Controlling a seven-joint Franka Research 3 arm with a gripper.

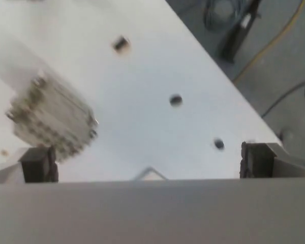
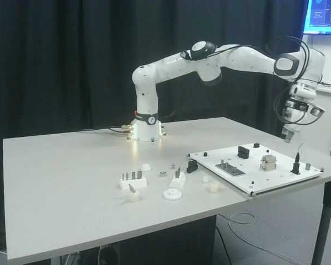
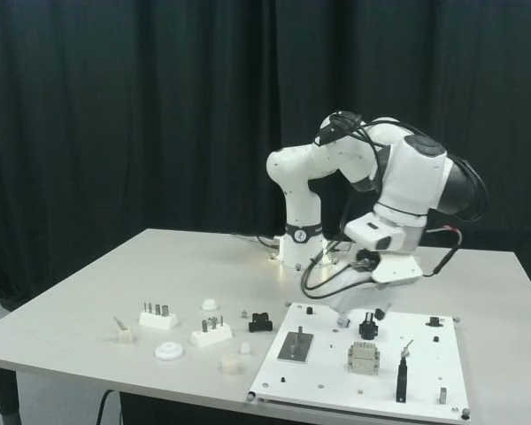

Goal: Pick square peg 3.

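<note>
1. The claw [image 1: 147, 161] is spread wide and holds nothing; both black fingertips [image 1: 39, 163] show at the edges of the wrist view with bare board between them
2. It hangs above the flat white assembly board [image 2: 254, 172] at the far right of the grey table [image 2: 60, 165], by the board's outer edge and near the grey metal connector block [image 1: 51, 119]
3. Square peg 3 is not under the claw. The only pegs in sight stand well apart from it, on the table to the other side of the board: a low white block with a row of small grey pegs [image 2: 133, 179], a second white peg block [image 2: 177, 179] nearer the board, and a small white block with one tilted peg [image 2: 133, 194]
4. Which of these is square peg 3 cannot be told from here, so the step in hand is judged to be the approach, with the pick not yet begun
5. To do it well, carry the claw high across the board so it clears the upright black parts [image 2: 295, 164] standing there, then stop above the peg blocks
6. Settle on the right peg from the wrist view before going down, since the pegs stand close together in their rows
7. Turn the claw so its fingertips meet two flat faces of the square peg, not its corners, and so neither fingertip knocks a neighbour
8. Descend straight, close on the upper part of the peg, and lift along its axis so it does not bind in the block
</note>
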